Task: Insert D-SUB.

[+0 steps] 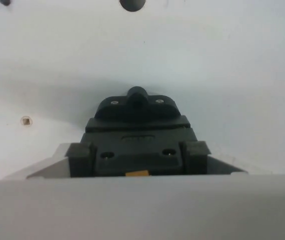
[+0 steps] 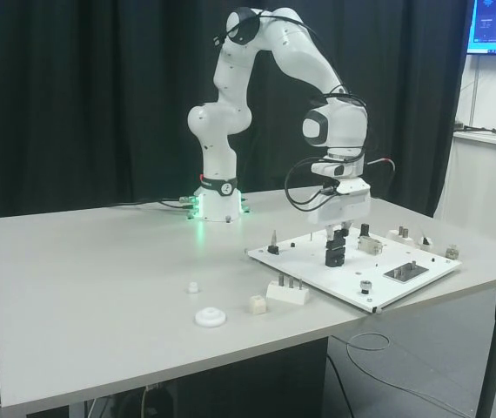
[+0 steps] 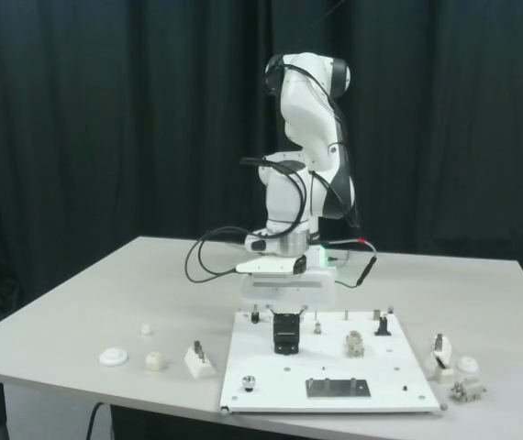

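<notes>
The black D-SUB connector [image 1: 137, 112] sits upright between my two black fingers [image 1: 80, 157], which press on its sides in the wrist view. My gripper [image 2: 335, 237] points straight down over the middle of the white board [image 2: 378, 292], shut on the connector [image 2: 332, 253]. From the second room view the connector [image 3: 286, 335] hangs below the gripper [image 3: 286, 316], near the board's [image 3: 372, 403] far left part. Its lower end is at the board's surface or just above it; I cannot tell which.
A grey metal socket plate [image 3: 338, 388] lies near the board's front edge. Small fixtures [image 3: 353, 344] and pegs [image 2: 273, 242] stand on the board. Beside the board, a white pin block [image 2: 287, 292], a cube [image 2: 256, 303] and a disc [image 2: 210, 318] lie on the grey table [image 2: 100, 270].
</notes>
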